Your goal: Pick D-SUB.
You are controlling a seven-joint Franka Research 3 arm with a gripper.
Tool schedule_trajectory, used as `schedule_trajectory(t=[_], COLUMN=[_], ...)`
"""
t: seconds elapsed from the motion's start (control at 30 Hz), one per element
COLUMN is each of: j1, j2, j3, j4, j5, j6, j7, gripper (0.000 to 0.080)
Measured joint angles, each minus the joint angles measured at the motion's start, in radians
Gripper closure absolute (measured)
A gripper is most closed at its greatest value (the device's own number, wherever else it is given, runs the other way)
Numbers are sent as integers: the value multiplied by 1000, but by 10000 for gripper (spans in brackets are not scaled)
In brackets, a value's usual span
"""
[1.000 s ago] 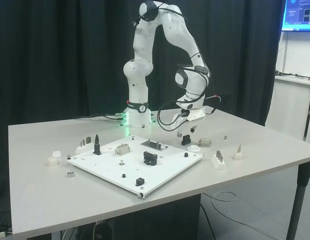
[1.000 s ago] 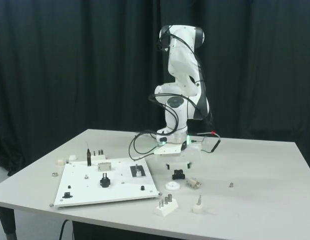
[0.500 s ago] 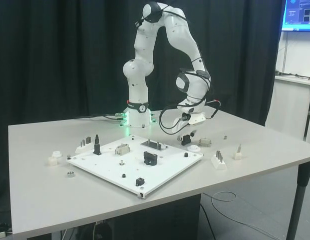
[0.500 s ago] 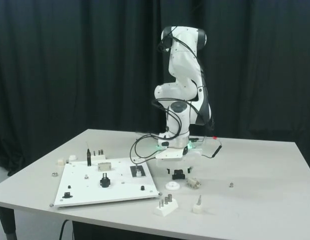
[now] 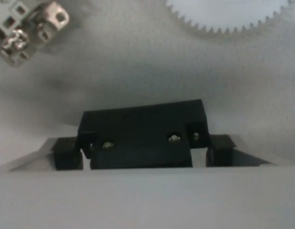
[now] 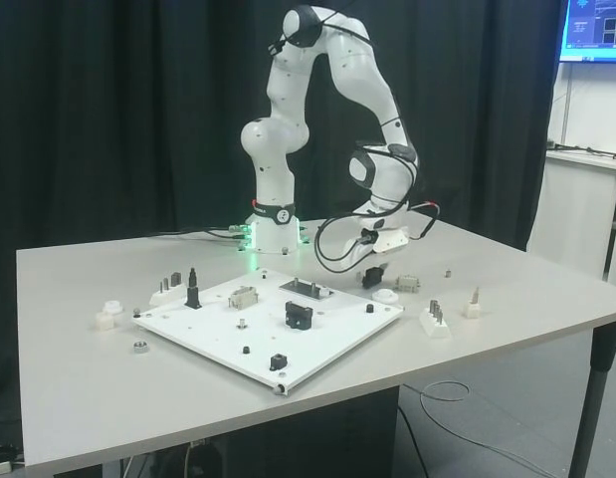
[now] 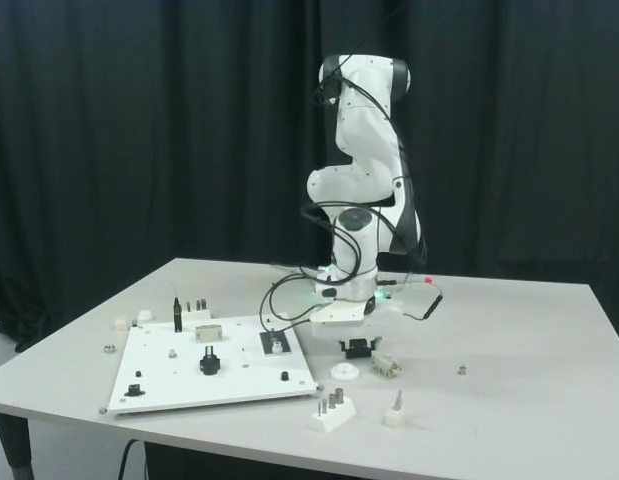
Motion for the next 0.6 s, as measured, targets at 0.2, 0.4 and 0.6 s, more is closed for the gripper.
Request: schedule_trajectory(t=[0.2,0.4,0.6], j1=[-20,-26,-32], j2=[-34,-69,-91], j3=[11,11,10], j4=[5,6,6], j5=[-2,-10,-16], j6=[-39,-72,-87], j7=[0,0,3], gripper=[232,232,232])
